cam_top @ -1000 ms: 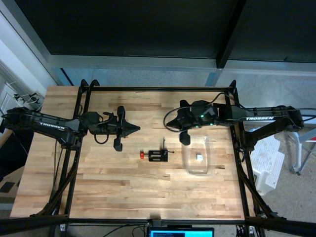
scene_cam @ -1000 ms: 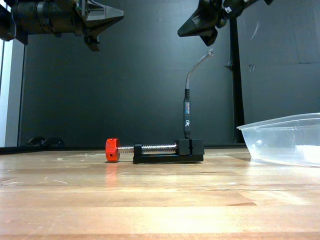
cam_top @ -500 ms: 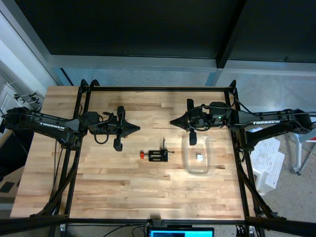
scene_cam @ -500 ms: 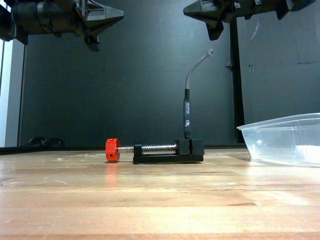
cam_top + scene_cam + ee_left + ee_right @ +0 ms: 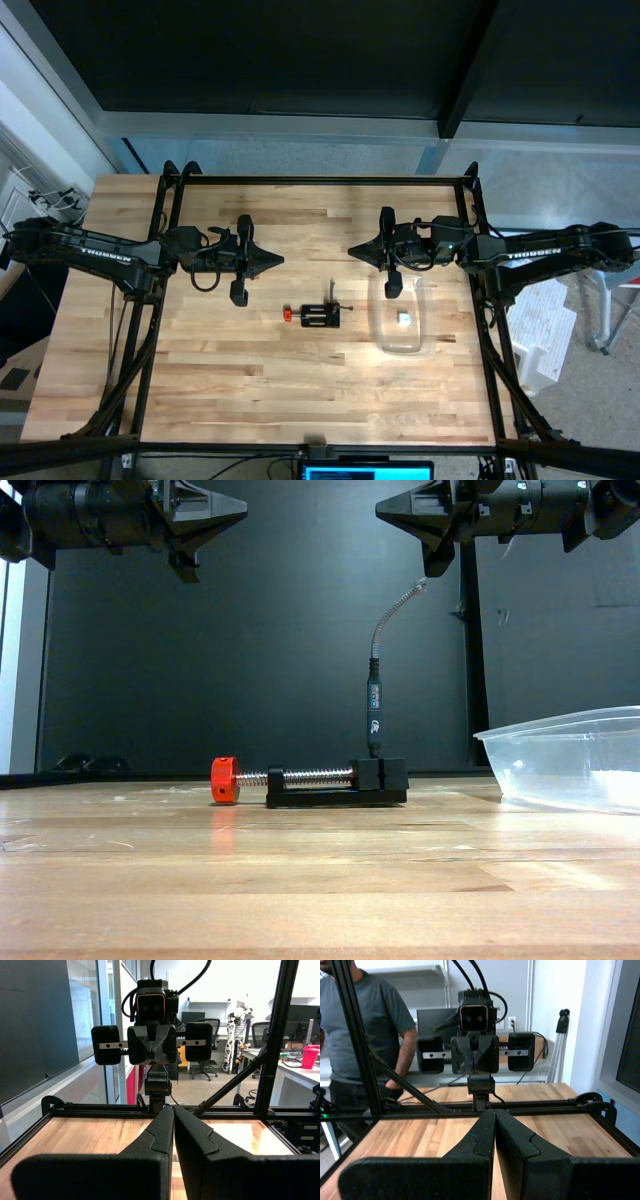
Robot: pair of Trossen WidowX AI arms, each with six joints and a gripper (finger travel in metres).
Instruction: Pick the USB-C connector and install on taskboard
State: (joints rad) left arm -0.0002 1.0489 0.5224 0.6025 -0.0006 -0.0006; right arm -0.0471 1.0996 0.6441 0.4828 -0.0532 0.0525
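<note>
Small black rectangular taskboard block [image 5: 318, 316] with red-orange knob lies centre frame on wooden desk [image 5: 250, 380]. Thin dark-grey USB-C connector stick [image 5: 374, 708] stands upright in its right end, apparently seated. Overhead, left end effector [image 5: 276, 261] upper left, right end effector [image 5: 354, 250] upper right: both clenched, empty, held high, likely to avoid knocking plug.

Bare wooden table [image 5: 250, 380] leaves open room in front and to the left. At the centre the taskboard [image 5: 318, 316] blocks the way, with the USB-C connector [image 5: 373, 708] standing upright in it, its cable rising almost to gripper height. A clear tray [image 5: 402, 335] lies to its right. The left gripper [image 5: 280, 261] and right gripper [image 5: 351, 249] hang high above, tips pressed together, a gap between them.
</note>
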